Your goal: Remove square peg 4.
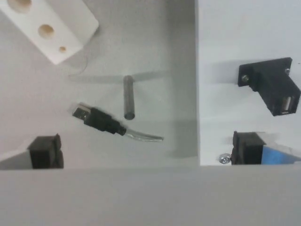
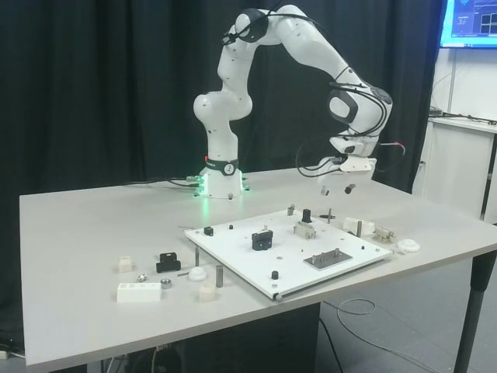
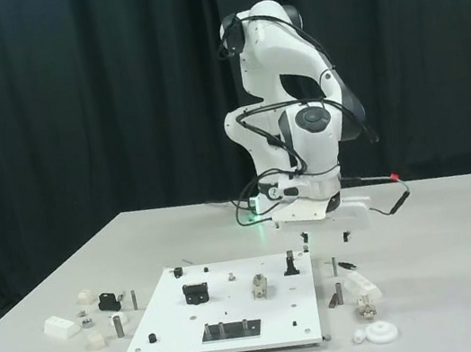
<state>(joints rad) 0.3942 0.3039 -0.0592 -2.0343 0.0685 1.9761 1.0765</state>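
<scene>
Square peg 4 not identifiable; end effector (image 2: 337,189) above board (image 2: 289,256), fingers apart, empty. Approach step; next: locate, descend.

- The white block (image 1: 52,26) with holes is cut off by the wrist picture's edge.
- Small parts on the white board (image 2: 233,250) are too small to tell apart.

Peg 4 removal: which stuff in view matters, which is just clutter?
Job:
gripper, jaws open
white board
black upright peg on it, probably the target; no number shows

Clutter, off the board on the grey table:
USB plug
grey rod
white drilled block
</scene>
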